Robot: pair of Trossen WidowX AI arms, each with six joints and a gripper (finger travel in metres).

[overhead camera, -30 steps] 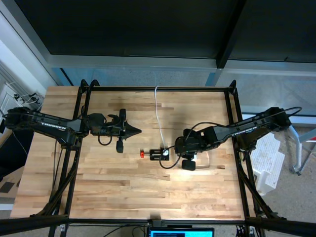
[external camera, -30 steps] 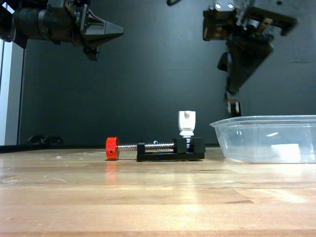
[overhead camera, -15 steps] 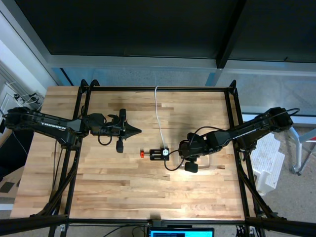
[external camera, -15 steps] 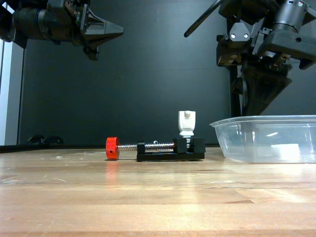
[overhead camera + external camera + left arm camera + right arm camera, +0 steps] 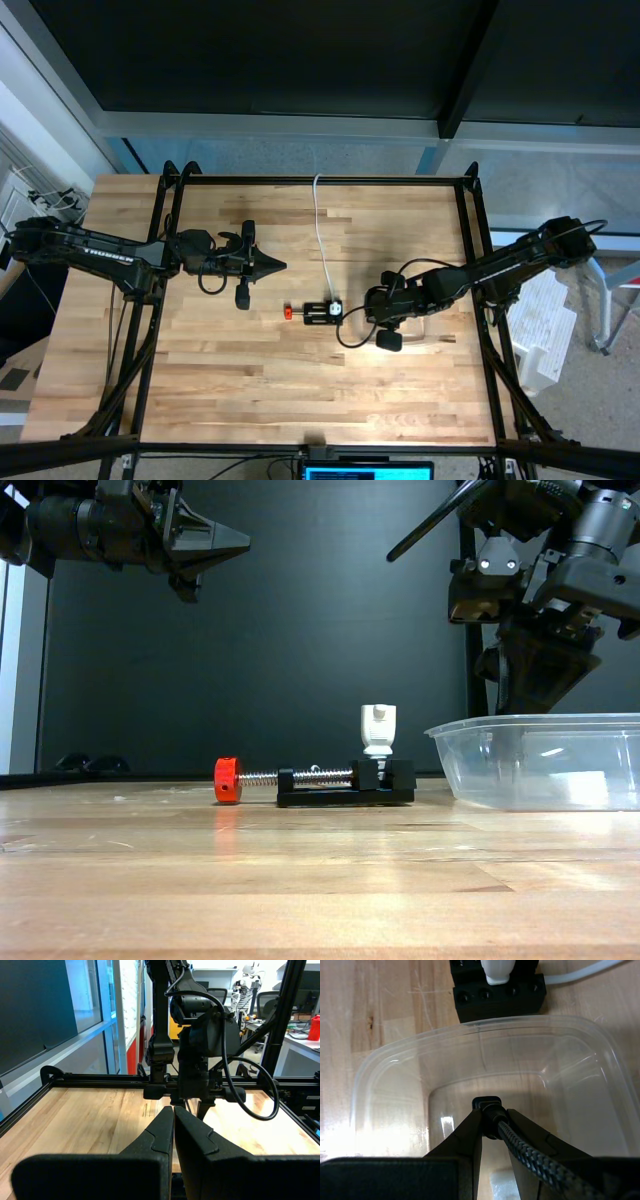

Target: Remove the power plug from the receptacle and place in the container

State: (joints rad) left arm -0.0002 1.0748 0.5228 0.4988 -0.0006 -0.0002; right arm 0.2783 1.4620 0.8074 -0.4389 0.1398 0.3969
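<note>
Planks of pale butcher-block wood make up the surface (image 5: 250,390), with a blue-lit screen (image 5: 365,468) at its near edge and a black metal frame (image 5: 470,250) boxing it in.

Towards the middle stands the black block receptacle (image 5: 345,783). It has a red knob (image 5: 227,780) on a threaded rod at its left end and an upright white socket (image 5: 378,730) on top.

Just beside it on the right sits the shallow clear plastic container (image 5: 540,770). The right end effector (image 5: 492,1122) hangs over the tray's inside, its 2 fingers clamped on the small black power plug (image 5: 488,1105), which trails a braided cable (image 5: 530,1160). The plug is clear of the receptacle and inside the rim's outline. Whether it touches the tray floor cannot be told.

Farther back and to the left, the left end effector (image 5: 280,265) hovers high above the surface, fingers pressed together. It is level, points inward, and is well apart from the receptacle.

A white cable (image 5: 322,230) runs from the receptacle to the far edge. Beyond that edge rises a dark wall (image 5: 300,50). The left wrist view shows tall windows (image 5: 107,1005) past the frame.
</note>
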